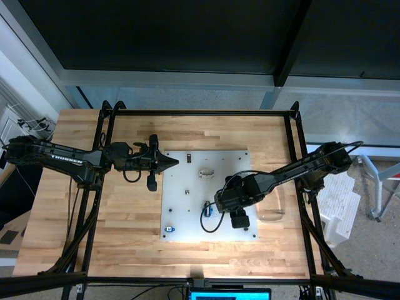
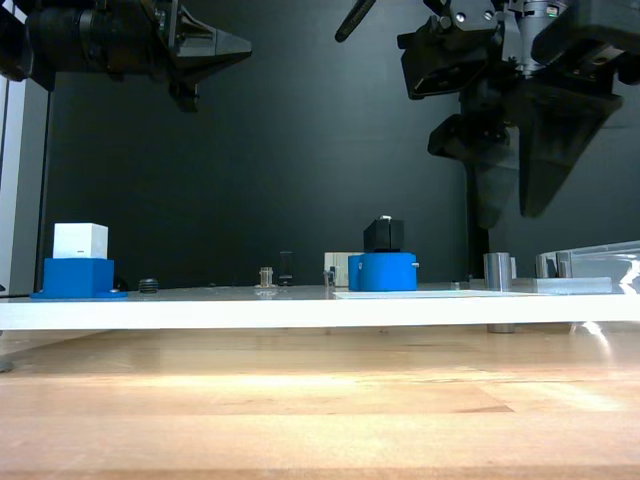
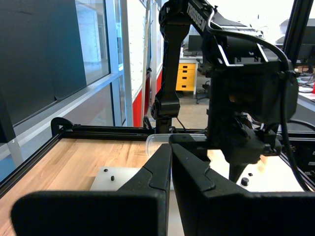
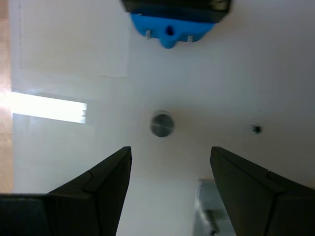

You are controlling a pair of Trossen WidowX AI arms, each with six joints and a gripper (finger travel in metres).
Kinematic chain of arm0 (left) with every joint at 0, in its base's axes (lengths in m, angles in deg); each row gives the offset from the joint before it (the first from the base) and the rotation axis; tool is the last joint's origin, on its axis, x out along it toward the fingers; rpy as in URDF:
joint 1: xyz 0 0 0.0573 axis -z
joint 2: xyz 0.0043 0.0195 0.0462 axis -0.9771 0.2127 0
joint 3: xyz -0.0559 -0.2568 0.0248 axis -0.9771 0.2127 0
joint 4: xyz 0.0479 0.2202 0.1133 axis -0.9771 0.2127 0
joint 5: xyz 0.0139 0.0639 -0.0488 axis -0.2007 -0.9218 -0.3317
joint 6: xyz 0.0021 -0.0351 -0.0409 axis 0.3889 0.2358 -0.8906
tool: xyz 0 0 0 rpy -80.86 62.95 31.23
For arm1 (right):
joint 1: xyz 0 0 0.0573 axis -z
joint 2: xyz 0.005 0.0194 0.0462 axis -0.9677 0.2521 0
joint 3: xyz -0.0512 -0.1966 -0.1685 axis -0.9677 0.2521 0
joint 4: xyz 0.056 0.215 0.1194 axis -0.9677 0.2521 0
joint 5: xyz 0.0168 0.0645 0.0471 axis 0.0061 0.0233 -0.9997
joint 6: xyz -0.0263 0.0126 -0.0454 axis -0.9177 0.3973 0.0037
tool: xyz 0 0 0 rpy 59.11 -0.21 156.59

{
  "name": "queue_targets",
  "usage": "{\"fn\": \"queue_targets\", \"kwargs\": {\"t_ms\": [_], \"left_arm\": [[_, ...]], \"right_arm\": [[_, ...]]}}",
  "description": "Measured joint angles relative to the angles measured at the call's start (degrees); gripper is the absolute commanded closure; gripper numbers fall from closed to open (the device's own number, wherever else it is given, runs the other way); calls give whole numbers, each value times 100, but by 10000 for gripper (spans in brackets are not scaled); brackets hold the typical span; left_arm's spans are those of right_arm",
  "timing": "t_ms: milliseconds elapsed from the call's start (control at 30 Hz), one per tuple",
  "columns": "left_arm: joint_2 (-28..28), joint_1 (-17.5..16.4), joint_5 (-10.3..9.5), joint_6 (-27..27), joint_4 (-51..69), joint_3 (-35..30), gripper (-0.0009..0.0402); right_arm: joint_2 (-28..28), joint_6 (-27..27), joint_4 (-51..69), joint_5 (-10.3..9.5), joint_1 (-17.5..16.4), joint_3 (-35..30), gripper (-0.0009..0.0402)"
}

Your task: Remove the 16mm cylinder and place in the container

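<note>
Our wooden table (image 1: 125, 237) carries a white board (image 1: 181, 212), with one arm reaching in from each side. The left gripper (image 1: 169, 162) hangs above the board's left edge. Its own camera shows its fingers (image 3: 197, 182) pressed together with nothing between them. The right gripper (image 1: 228, 209) hangs above the board's right part. Its jaws are spread wide and hold nothing.

The clear container (image 1: 279, 212) sits on the wood just beside the board's right edge, partly under the right arm. Through its walls we see only the tabletop.

From above, the right gripper hides the cylinder. The right wrist camera, looking straight down between the open fingers (image 4: 106, 187), shows the cylinder (image 4: 162, 124) upright on the board, apart from both fingers and near a blue part (image 4: 170, 27). The low view adds height. There the cylinder (image 2: 497, 270) stands on the board (image 2: 300, 305), well below the right gripper (image 2: 512, 215). It is between the blue part (image 2: 385, 270) and the container (image 2: 600, 252).
</note>
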Motion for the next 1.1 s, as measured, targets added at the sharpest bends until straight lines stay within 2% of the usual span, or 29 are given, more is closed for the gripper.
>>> {"fn": "queue_targets", "kwargs": {"t_ms": [300,433,800,1100], "left_arm": [[2,0,2,2,0,0,393],[0,0,0,2,0,-2,393],[2,0,0,0,2,0,393],[2,0,2,2,2,0,393]], "right_arm": [[258,238,-256,2,-59,13,169],[260,345,-348,144,-68,57,169],[444,426,-704,142,-72,175,171],[444,511,-863,136,-74,330,228]]}}
